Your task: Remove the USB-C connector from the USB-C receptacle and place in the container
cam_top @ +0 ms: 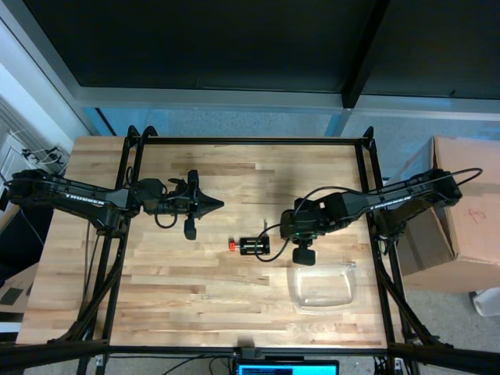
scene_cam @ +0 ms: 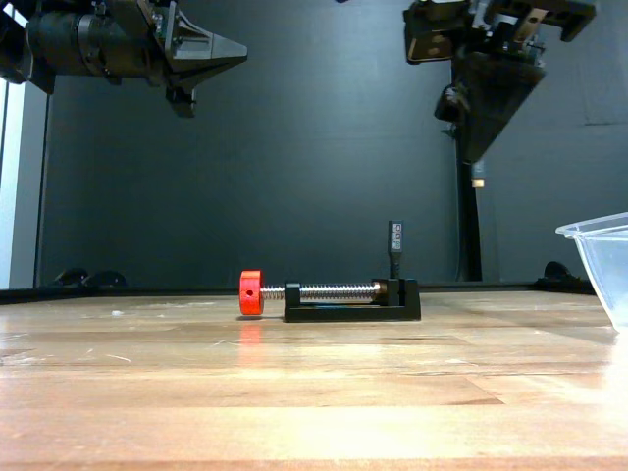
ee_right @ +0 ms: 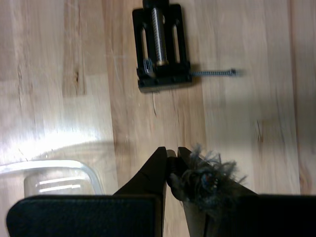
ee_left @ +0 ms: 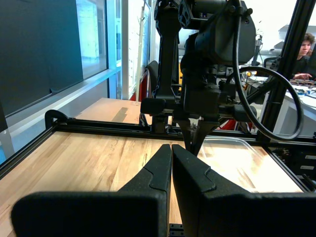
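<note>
We find the USB-C connector clear of its seat. It hangs point-down from the tip of the right gripper, high over the table and just past the end of the small screw vise that lies away from its red knob. The right gripper's jaws are clenched on the connector's dark body, and a frayed tuft of cable bristles out beside them. The USB-C receptacle stands upright and bare on that same end of the vise. The clear plastic container rests on the table near the vise, beyond its receptacle end. The left gripper hangs in the air well apart from the vise on the knob side, its jaws pressed together on nothing.

We judge the connector to be very light, with a stiff shell and a thin metal tongue that could be bent or scratched. The frayed cable looks limp and would give no purchase. The moulded body, held across its flat faces, seems the right place to grip. Being so light, it may cling to a jaw on release or bounce off the container's thin wall.
</note>
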You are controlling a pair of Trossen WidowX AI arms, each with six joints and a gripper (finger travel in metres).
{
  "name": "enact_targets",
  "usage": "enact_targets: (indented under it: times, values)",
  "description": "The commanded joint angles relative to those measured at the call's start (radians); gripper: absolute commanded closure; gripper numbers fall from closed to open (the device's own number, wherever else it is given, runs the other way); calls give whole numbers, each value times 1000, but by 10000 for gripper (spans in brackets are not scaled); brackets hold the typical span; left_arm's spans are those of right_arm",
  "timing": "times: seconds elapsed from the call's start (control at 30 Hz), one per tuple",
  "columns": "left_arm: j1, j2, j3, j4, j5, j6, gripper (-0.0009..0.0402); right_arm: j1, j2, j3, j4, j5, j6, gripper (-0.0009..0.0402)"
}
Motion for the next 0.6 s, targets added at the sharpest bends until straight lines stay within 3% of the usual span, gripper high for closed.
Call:
enact_targets:
  times: [0.03,0.6]
  values:
    - [0,0,0,0,0,0,393,2,-20,-24,2,1,16,360]
    - [0,0,0,0,0,0,393,47,-222,-233,-9,-6,88,292]
